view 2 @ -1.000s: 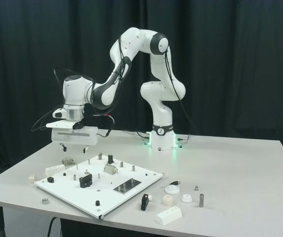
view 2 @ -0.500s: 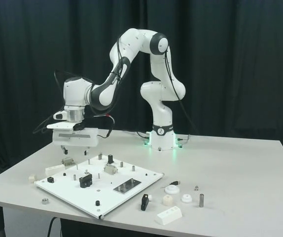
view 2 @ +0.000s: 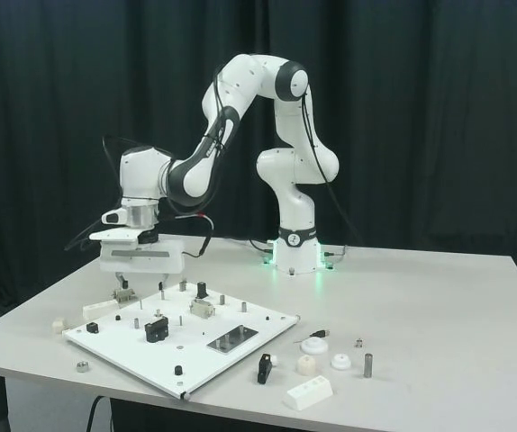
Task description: Remove square peg 3.
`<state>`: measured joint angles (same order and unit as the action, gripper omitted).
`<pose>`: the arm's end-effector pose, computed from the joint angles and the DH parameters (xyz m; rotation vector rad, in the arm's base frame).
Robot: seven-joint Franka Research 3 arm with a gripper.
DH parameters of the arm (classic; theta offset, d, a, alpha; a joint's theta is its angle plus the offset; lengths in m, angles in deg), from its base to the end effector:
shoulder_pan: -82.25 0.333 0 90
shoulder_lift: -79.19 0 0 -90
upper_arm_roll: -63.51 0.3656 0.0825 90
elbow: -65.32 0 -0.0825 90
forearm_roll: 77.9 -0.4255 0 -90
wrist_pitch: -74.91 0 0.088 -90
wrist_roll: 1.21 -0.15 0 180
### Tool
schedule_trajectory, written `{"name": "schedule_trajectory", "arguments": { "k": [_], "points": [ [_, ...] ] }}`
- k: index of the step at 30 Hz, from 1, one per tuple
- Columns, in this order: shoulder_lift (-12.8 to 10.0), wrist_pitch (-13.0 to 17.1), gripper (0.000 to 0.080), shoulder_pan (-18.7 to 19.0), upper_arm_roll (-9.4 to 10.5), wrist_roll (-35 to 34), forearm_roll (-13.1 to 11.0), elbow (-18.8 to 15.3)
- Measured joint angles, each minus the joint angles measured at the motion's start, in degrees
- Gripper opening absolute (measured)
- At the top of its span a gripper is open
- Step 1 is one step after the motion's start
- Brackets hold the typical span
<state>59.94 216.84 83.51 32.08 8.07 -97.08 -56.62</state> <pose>0.5448 -0.3059 0.2518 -2.9895 0.9090 -0.1403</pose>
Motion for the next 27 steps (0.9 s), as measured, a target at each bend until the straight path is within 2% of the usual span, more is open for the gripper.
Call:
{"name": "schedule_trajectory", "arguments": {
  "k": [8, 15, 21, 27],
  "points": [
    [0.0, 1.4, 0.0800, 0.0, 0.47, 0.0, -0.7, -0.8],
    [0.1, 1.4, 0.0800, 0.3, 0.74, 0.0, -0.8, -1.1],
    [0.7, -0.4, 0.0800, 1.1, 0.82, 0.0, -0.8, -1.5],
    [2.6, -2.3, 0.0800, 2.0, 0.82, -0.3, -0.8, -3.1]
  ]
}}
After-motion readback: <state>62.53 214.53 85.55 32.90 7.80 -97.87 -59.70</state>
